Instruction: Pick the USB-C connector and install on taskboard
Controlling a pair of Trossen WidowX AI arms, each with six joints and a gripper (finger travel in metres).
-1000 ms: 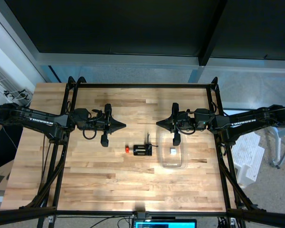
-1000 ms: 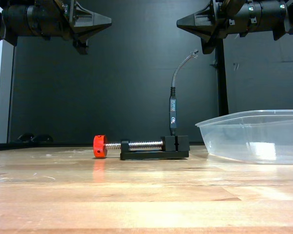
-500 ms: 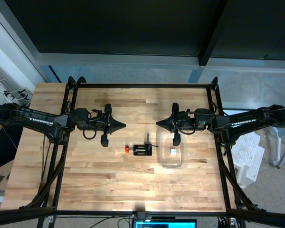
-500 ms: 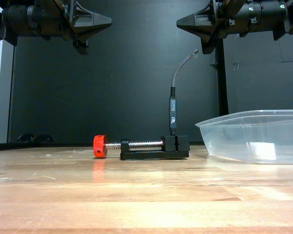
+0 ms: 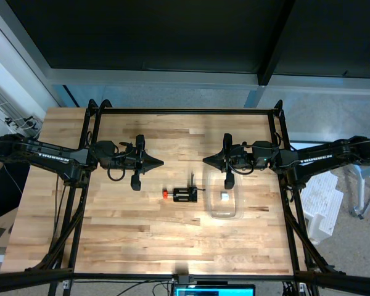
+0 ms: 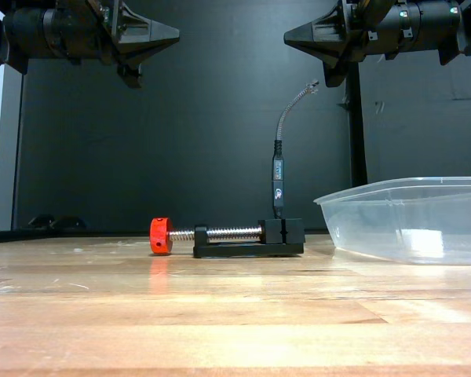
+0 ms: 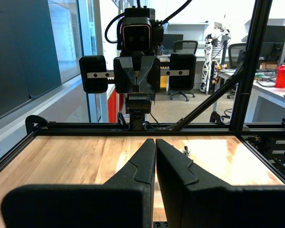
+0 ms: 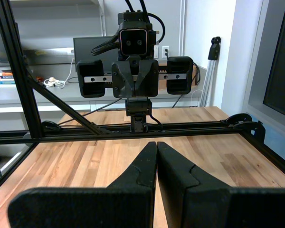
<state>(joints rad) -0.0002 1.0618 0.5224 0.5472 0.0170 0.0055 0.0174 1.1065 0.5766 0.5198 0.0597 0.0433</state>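
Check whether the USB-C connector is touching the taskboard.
Touching. Low view: USB-C connector stands upright, its lower end seated in the taskboard. Left gripper and right gripper, both shut, hang high above it.

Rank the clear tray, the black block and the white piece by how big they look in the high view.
1. clear tray
2. black block
3. white piece, inside the tray

All sit at table level, so nearness hardly skews this. Left claw and right claw hover shut above it, holding nothing.
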